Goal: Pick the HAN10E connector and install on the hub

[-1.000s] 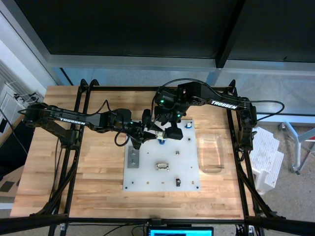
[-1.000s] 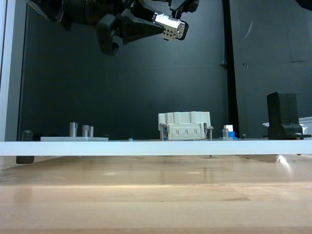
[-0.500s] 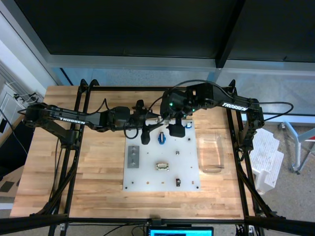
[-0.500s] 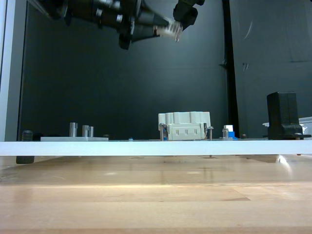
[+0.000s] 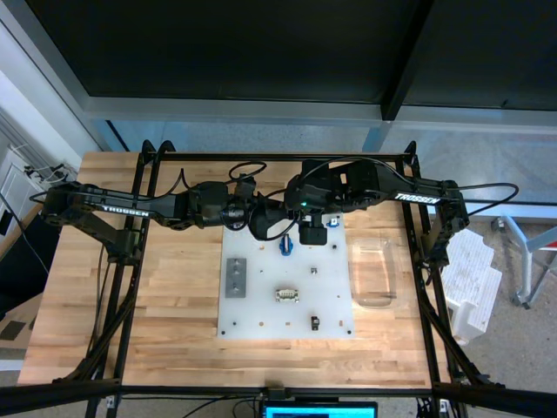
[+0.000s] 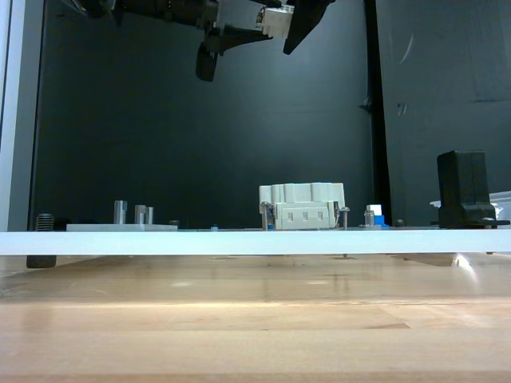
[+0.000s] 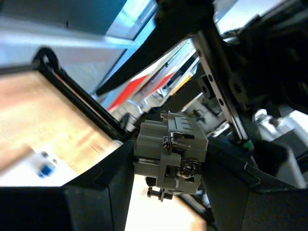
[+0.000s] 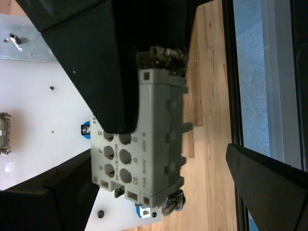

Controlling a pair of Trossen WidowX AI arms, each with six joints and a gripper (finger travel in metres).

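Observation:
The HAN10E connector [image 7: 169,156] is a grey-beige plug block with numbered holes [image 8: 139,144] and metal screws at its ends. My left gripper [image 7: 168,166] is shut on it, one black finger on each side. The block hangs high over the far part of the hub [image 5: 261,318], level with the low view's upper edge [image 6: 273,19]. My right gripper [image 8: 159,180] is open around the same block, with a clear gap on one side. In the high view the left gripper [image 5: 268,221] and right gripper [image 5: 306,228] meet above the hub's far edge. A beige socket [image 5: 286,297] stands on the hub.
On the hub sit a grey block [image 5: 236,276], a blue part [image 5: 285,246] and a black bit [image 5: 315,324]. A clear plastic tray [image 5: 372,272] lies to the right of the hub. A black frame runs around the wooden table.
The connector has risen and moved toward the far side. The left gripper has turned and shifted right with it. The right gripper has drifted right and its fingers now stand off the block.

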